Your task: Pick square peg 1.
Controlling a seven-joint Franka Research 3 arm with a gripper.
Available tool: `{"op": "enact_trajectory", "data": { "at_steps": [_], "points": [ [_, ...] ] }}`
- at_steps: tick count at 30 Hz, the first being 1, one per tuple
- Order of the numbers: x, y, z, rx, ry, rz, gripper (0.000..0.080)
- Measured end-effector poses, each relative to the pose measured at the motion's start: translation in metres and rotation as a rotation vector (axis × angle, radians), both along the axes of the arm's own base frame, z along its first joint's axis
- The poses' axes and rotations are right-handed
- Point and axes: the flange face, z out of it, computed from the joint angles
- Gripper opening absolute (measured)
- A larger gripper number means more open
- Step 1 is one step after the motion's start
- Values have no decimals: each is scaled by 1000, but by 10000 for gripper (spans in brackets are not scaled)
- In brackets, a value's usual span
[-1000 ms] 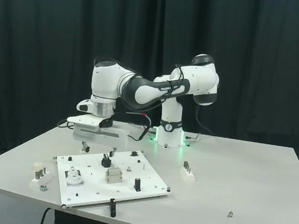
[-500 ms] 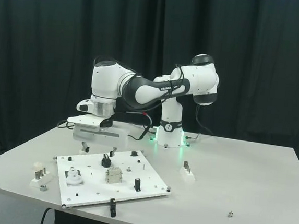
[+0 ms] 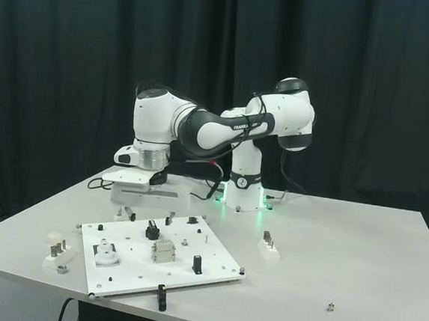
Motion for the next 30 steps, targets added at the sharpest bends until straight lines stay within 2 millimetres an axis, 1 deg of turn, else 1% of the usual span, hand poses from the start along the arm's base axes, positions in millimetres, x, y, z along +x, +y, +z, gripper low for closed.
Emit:
{"op": "enact_trajectory", "data": {
  "at_steps": [6,12,19,30],
  "points": [
    [-4,15,-2,42,41,10,800],
    [-11,37,-4,75,78,27,800],
    [-24,68,-8,88,99,52,800],
    [-51,119,-22,80,111,98,800]
  ]
}}
